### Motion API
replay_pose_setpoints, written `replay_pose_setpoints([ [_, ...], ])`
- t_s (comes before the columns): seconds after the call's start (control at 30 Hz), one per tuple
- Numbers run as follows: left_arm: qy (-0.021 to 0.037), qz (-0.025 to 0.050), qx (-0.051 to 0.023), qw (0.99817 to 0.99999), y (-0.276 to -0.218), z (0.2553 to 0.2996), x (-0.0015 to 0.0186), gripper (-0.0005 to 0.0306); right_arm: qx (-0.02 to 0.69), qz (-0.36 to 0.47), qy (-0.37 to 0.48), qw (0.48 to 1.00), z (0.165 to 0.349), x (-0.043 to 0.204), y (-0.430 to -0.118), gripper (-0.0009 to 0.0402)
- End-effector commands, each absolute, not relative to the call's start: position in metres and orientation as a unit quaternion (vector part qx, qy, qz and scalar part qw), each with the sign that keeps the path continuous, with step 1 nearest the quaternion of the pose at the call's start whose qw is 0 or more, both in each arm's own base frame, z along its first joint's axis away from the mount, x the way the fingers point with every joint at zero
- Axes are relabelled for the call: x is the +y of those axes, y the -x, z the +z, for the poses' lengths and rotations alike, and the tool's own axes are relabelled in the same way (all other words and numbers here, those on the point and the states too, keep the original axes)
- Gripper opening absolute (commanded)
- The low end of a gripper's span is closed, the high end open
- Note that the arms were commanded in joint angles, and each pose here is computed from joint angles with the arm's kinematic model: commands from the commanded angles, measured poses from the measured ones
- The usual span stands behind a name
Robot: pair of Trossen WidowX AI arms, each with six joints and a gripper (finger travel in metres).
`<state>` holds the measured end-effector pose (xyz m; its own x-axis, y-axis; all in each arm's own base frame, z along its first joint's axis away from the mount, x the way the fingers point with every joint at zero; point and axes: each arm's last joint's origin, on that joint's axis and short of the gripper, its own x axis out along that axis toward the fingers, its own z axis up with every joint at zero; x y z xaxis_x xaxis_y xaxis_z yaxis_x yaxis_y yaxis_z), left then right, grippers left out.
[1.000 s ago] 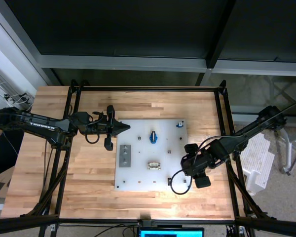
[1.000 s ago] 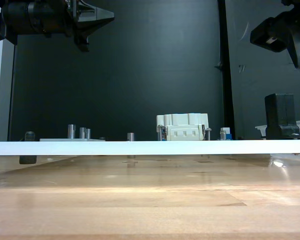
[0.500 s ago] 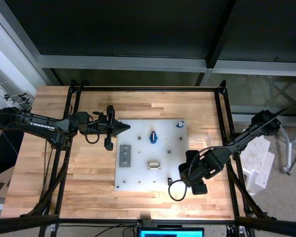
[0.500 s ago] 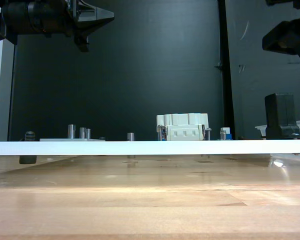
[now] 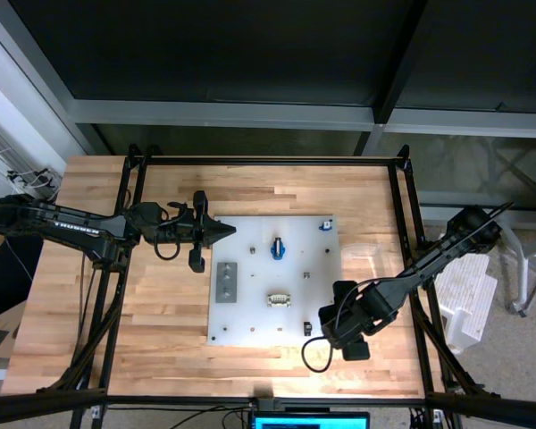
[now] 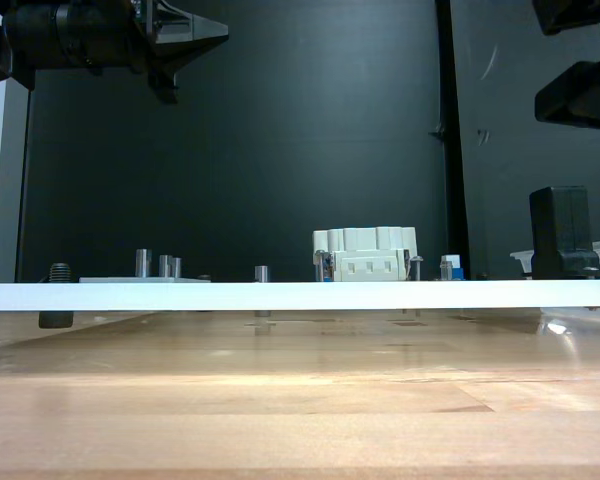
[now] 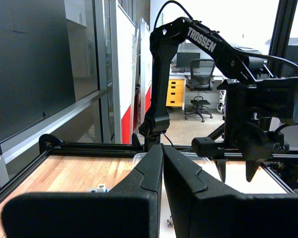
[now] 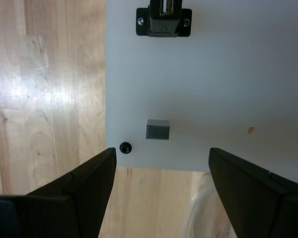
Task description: Remove the 16mm bar from the taskboard and place in the container
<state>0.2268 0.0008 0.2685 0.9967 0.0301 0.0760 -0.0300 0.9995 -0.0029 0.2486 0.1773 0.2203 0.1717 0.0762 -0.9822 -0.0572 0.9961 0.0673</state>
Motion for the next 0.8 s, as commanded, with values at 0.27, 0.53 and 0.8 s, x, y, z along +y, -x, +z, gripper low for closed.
replay_pose_setpoints([
  [0.27,0.0009,0.015,-0.0382,0.99916,-0.2268,0.2686,0.0008,0.0,0.649,0.043,-0.002,0.759,0.21,0.1823,-0.2518,0.0259],
  [0.53,0.0009,0.015,-0.0382,0.99916,-0.2268,0.2686,0.0008,0.0,0.651,0.044,0.001,0.757,0.2083,0.183,-0.25,0.0258],
  [0.8,0.0009,0.015,-0.0382,0.99916,-0.2268,0.2686,0.0008,0.0,0.651,0.042,0.0,0.758,0.2075,0.1833,-0.25,0.0258],
])
